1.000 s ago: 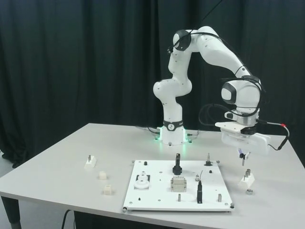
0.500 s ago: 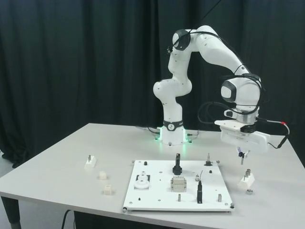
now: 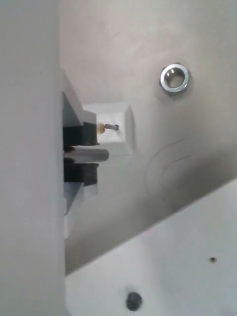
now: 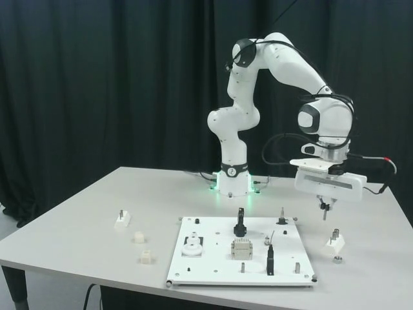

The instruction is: Insert round peg 2.

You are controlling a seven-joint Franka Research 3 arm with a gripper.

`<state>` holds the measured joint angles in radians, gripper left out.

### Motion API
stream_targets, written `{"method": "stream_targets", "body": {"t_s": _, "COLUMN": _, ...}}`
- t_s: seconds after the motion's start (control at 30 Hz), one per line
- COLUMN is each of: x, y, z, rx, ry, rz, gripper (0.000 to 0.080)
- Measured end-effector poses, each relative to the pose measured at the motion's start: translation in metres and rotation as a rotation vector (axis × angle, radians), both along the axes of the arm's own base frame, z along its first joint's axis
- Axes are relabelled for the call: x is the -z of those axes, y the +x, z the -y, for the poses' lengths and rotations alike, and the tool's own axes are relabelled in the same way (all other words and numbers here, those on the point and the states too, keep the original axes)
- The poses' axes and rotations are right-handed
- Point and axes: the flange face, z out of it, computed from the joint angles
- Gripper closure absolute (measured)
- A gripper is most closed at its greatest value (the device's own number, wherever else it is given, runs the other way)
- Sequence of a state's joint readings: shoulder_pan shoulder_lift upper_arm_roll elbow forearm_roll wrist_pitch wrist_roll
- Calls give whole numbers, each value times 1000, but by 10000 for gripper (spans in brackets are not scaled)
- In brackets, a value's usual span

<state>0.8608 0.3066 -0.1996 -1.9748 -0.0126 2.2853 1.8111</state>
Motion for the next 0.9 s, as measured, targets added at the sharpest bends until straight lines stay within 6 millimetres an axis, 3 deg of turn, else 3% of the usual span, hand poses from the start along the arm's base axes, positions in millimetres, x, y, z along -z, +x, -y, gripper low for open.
{"method": "stream_targets", "body": {"t_s": 0.53, "x": -17, "y": 31, "z": 28, "rx": -313, "ry": -40, "rz": 32, "gripper": 733}}
{"method": "stream_targets", "body": {"t_s": 0.9, "x": -16, "y": 45, "z": 53, "rx": -404, "ry": -107, "rz": 26, "gripper": 733}}
